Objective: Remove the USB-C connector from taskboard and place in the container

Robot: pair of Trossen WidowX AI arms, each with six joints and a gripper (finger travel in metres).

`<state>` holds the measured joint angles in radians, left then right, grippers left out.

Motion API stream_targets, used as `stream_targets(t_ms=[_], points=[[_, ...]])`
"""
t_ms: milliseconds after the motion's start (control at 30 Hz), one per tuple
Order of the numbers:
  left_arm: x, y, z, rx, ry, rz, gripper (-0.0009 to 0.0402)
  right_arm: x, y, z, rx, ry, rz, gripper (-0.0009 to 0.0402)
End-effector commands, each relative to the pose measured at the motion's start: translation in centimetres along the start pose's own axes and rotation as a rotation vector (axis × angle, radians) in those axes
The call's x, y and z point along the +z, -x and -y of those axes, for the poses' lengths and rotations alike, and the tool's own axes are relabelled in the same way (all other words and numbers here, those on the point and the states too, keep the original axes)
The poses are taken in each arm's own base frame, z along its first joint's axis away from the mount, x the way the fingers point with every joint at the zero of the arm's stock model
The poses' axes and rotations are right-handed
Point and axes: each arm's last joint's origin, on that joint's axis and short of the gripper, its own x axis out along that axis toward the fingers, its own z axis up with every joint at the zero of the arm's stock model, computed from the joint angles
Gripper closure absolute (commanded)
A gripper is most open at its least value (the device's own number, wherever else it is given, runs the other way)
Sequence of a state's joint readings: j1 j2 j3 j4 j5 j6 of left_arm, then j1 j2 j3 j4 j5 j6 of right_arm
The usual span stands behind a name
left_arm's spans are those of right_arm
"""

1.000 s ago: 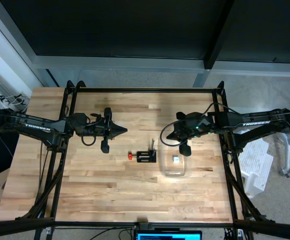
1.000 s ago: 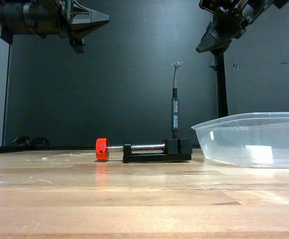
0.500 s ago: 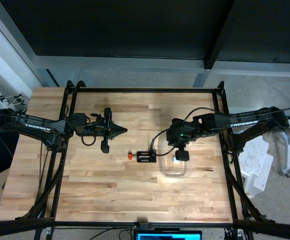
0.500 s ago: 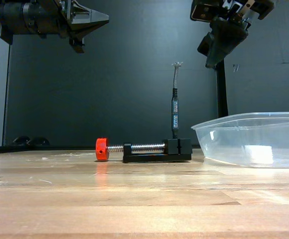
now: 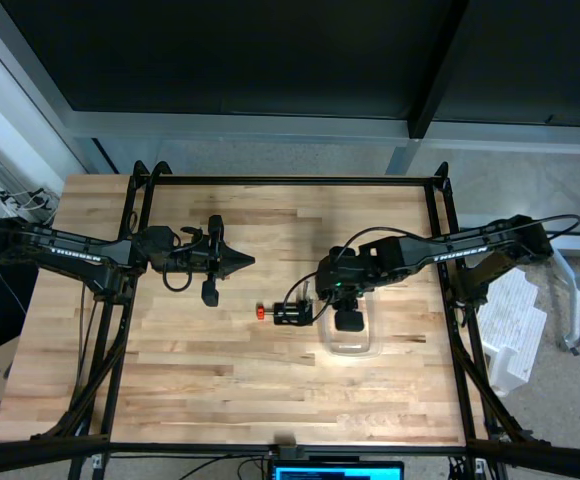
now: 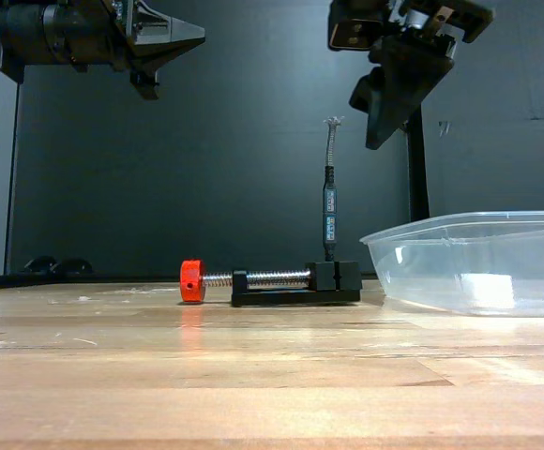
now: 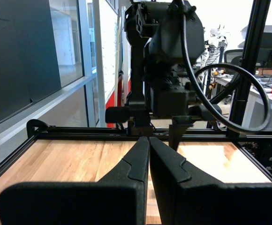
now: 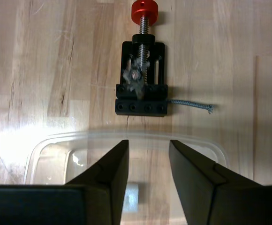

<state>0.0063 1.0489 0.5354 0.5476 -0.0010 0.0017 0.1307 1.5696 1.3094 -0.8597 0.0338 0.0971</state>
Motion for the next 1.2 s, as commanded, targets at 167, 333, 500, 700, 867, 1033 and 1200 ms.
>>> stream_targets(t_ms=[167,333,500,700,867,1033,1200], points=[[0.0,0.0,0.0,0.000,0.000,0.000,0.0393,1.5,-1.5,-0.3,-0.025,-0.005,-0.019,0.0250],[0.0,0.0,0.0,0.000,0.000,0.000,0.0393,2.1,-2.5,-0.4,-0.027,-0.002,-0.035,0.0252],[0.0,0.0,0.0,0.000,0.000,0.000,0.0393,2.6,-3.3,-0.5,-0.028,-0.001,-0.047,0.0251],[0.0,0.0,0.0,0.000,0.000,0.000,0.0393,3.1,-4.3,-0.6,-0.029,0.002,-0.062,0.0251],[0.0,0.0,0.0,0.000,0.000,0.000,0.0393,3.2,-4.9,-0.7,-0.030,-0.002,-0.071,0.0251],[0.0,0.0,0.0,0.000,0.000,0.000,0.0393,3.1,-5.6,-0.8,-0.032,-0.013,-0.088,0.0251],[0.0,0.0,0.0,0.000,0.000,0.000,0.0393,3.2,-6.4,-0.9,-0.033,-0.014,-0.096,0.0252]])
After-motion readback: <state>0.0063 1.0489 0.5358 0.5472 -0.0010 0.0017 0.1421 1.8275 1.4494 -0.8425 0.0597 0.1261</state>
